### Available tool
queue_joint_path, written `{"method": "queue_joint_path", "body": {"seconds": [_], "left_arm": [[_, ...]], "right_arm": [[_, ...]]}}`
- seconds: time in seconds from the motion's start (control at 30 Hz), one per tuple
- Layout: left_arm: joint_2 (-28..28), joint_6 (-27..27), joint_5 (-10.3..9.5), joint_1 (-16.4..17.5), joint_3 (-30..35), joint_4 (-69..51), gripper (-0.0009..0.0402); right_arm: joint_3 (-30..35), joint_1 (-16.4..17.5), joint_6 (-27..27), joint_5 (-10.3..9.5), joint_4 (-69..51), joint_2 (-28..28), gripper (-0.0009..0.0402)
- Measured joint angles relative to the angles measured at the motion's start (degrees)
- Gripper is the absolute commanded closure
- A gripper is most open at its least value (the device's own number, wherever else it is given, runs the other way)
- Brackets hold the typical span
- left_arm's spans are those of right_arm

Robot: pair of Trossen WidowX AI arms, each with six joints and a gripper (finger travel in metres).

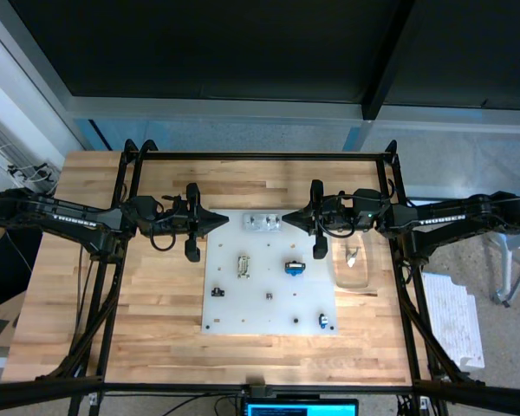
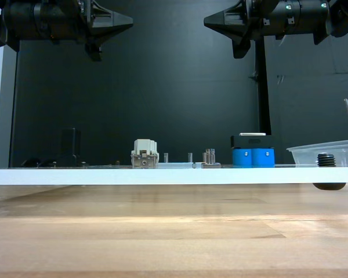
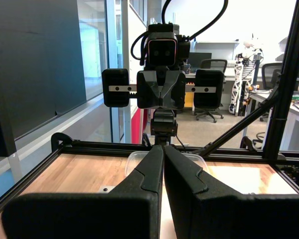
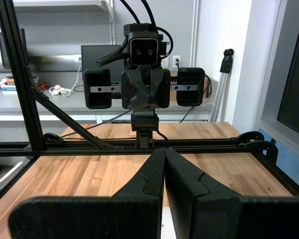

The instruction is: Pick the RJ45 connector and install on taskboard

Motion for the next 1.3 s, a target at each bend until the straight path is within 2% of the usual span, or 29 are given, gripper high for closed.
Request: {"method": "queue_joint_path", "body": {"seconds": [0.03,0.1,0.17,0.73,0.8,0.87,0.93,1.1,1.3], "left_arm": [[0.0,0.0,0.48,0.0,0.0,0.0,0.0393],[0.0,0.0,2.84,0.04,0.02,0.0,0.0393],[-0.02,0.0,3.39,0.0,0.0,0.0,0.0393],[-0.02,0.0,3.21,0.0,0.02,0.0,0.0393],[-0.02,0.0,3.21,0.0,0.02,0.0,0.0393],[-0.02,0.0,3.21,0.0,0.02,0.0,0.0393],[-0.02,-0.02,3.19,0.0,0.02,0.0,0.0393],[-0.02,-0.02,3.19,0.0,0.0,0.0,0.0393],[-0.02,-0.02,3.19,0.0,0.0,0.02,0.0393]], "right_arm": [[0.0,0.02,0.0,0.0,0.0,0.0,0.0393],[0.0,0.02,0.0,0.0,-0.02,0.0,0.0393],[0.0,0.02,0.0,0.0,-0.02,0.0,0.0393],[0.0,0.02,-0.02,0.04,-1.4,-0.76,0.0393],[0.0,0.0,-0.02,0.72,-3.37,-1.92,0.0393],[0.09,0.0,-0.07,2.32,-6.58,-3.54,0.0393],[0.85,-0.02,-0.09,3.1,-11.91,-5.46,0.0393],[4.98,-0.07,-0.28,3.28,-27.1,-9.38,0.0393],[12.15,-0.04,-0.57,3.13,-48.33,-10.97,0.0393]]}}
